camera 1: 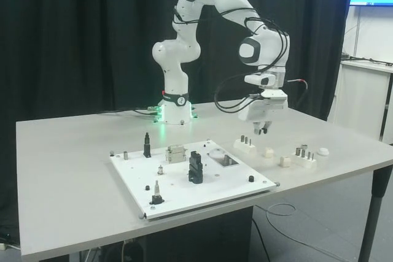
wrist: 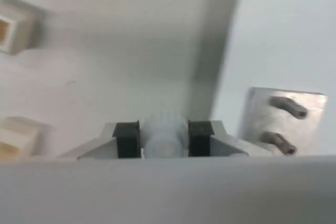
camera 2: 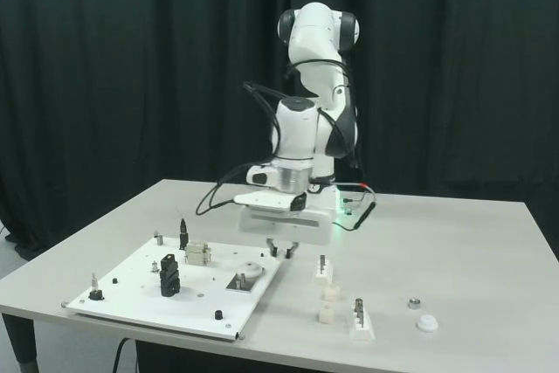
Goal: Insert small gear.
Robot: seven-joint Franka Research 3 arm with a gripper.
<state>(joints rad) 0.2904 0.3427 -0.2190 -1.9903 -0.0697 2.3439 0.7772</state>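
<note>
The white seven-jointed arm reached out over the grey table, and its two-fingered claw hung in the air, clear of everything below. In the wrist view the two black finger pads were clenched on the small white toothed gear, one pad pressed against each side, so the gear sat up in the grip and not on any peg. Below and beside it in that view lay a grey metal block with two dark pegs, both pegs bare, and the edge of the white square assembly board ran past close by. Two small white cube-shaped parts with hollow faces showed further off in the same view.

From the first room camera the claw hovered above the table just off the board's far corner, over a little white base with upright pegs. The board carried several black and grey fixtures, among them a black clamp-like block near its middle. From the second room camera the claw hung just above the board's edge, near a grey round part on it. A white round part lay well apart, toward the table's end.
</note>
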